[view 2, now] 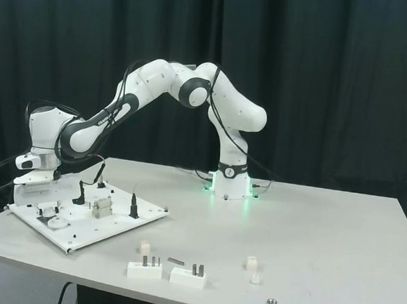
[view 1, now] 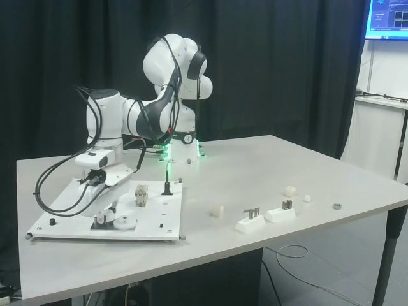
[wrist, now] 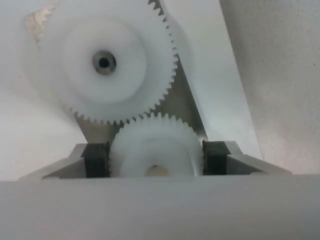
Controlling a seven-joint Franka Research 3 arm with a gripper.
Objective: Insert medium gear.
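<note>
In the wrist view the white medium gear sits between the two black finger pads, and my gripper is shut on it. Its teeth touch those of the larger white gear, which sits on a peg over a grey metal plate. From the first room view the gripper is low over the near left part of the white board, next to the large gear. The medium gear is hidden by the hand in both room views.
On the board stand a black peg and a small metal block. To the right on the grey table lie two white fixture blocks, several small white parts and a nut.
</note>
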